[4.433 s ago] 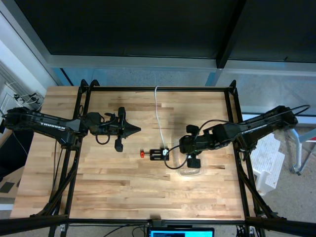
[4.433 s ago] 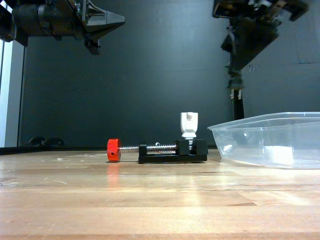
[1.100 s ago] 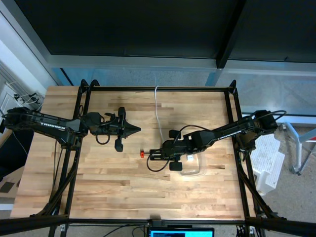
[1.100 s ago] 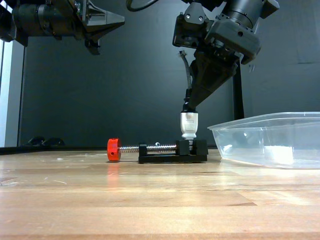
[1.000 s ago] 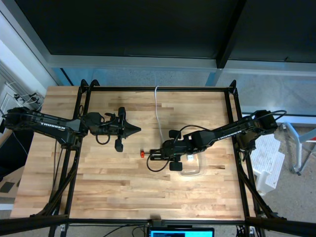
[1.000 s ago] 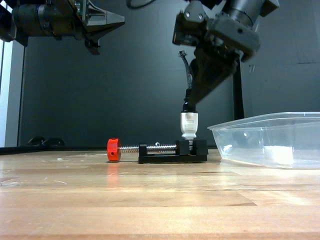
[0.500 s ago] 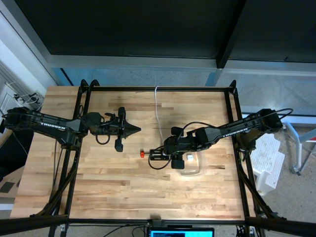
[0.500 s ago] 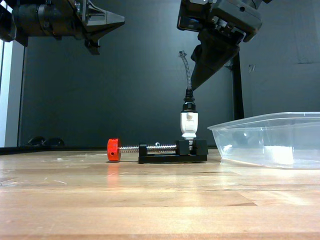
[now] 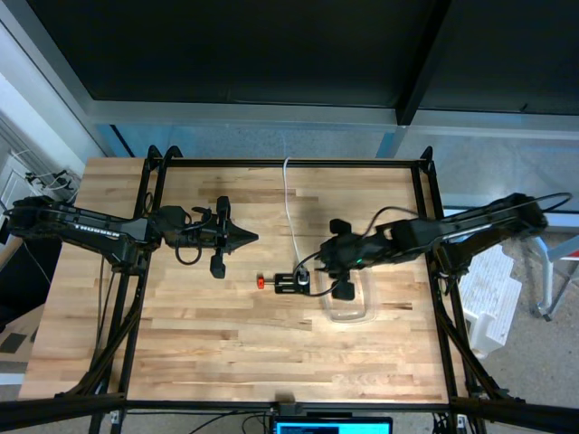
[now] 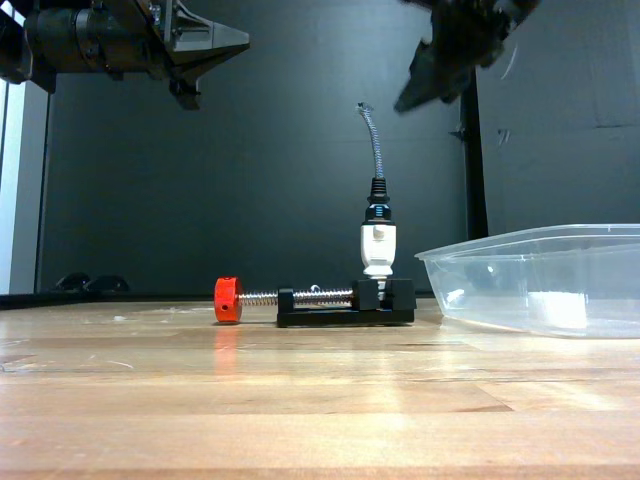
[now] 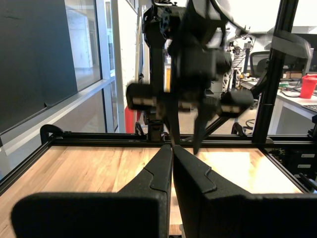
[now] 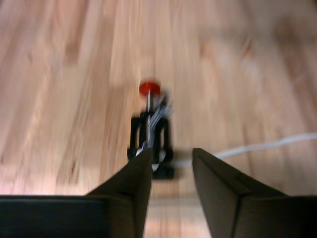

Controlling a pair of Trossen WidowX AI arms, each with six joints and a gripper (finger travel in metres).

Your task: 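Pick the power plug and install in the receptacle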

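Black plug [image 10: 377, 207] apparently tops receptacle [image 10: 345, 299]; left pincer [image 9: 250, 238] aside, right pincer [image 12: 171, 151] above.

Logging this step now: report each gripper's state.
Left gripper: shut, empty, parked at the left.
Right gripper: open, holding nothing, raised clear of the power plug seated in the receptacle.

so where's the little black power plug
Low view: the power plug stands in the black clamp receptacle mid-table, left of the clear tray; right gripper open above-right, left gripper shut upper left.

Robotics lab, likely — black frame [image 9: 362, 164] round wooden bench [image 9: 226, 353], office desk [image 11: 297, 100] beyond.
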